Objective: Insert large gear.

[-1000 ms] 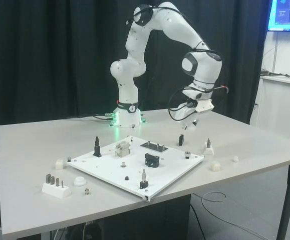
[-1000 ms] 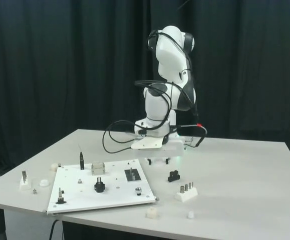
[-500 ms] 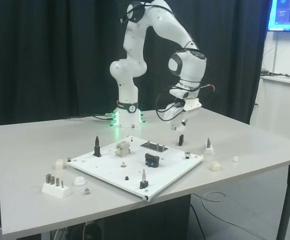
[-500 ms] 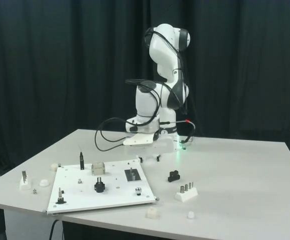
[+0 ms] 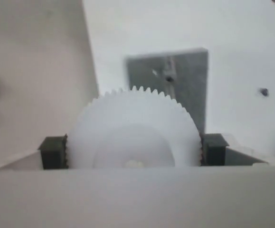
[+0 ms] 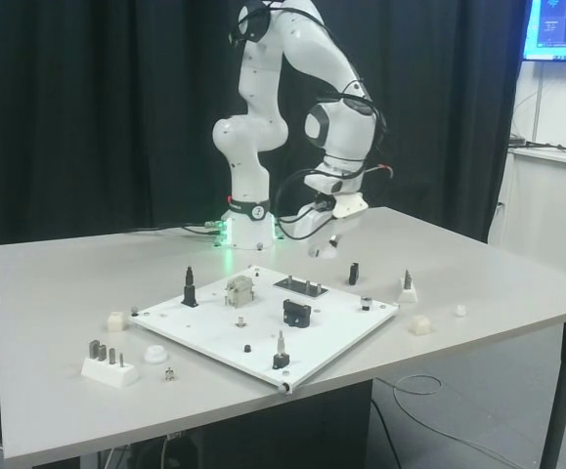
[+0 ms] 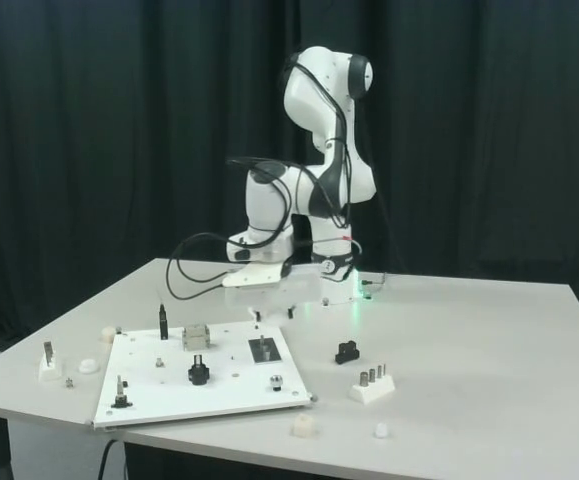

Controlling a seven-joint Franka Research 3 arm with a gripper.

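Observation:
The large white gear (image 5: 133, 137) sits toothed edge up between two black fingertips (image 5: 52, 152), so my gripper (image 5: 133, 154) is shut on it. Under it in the wrist view lies a grey plate (image 5: 184, 80) with small pegs, set in the white board (image 5: 232, 57). Seen from the room, the gripper (image 6: 322, 244) (image 7: 274, 312) hangs a short way above the far edge of the board (image 6: 341, 337) (image 7: 149, 400), close to that grey plate (image 6: 302, 286) (image 7: 263, 348). The gear's bore and lower half are hidden by the hand.
The board carries a black post (image 6: 190, 286), a grey block (image 6: 239, 290) and a black piece (image 6: 295, 314). Beside it on the table are a black part (image 6: 353, 272), a white stand (image 6: 407, 285), a white cube (image 6: 419, 324) and a peg holder (image 6: 107, 366).
The arm has swung from over the bare table beside the board to above the board's far edge, carrying the gear along. The parts on the table have not moved.

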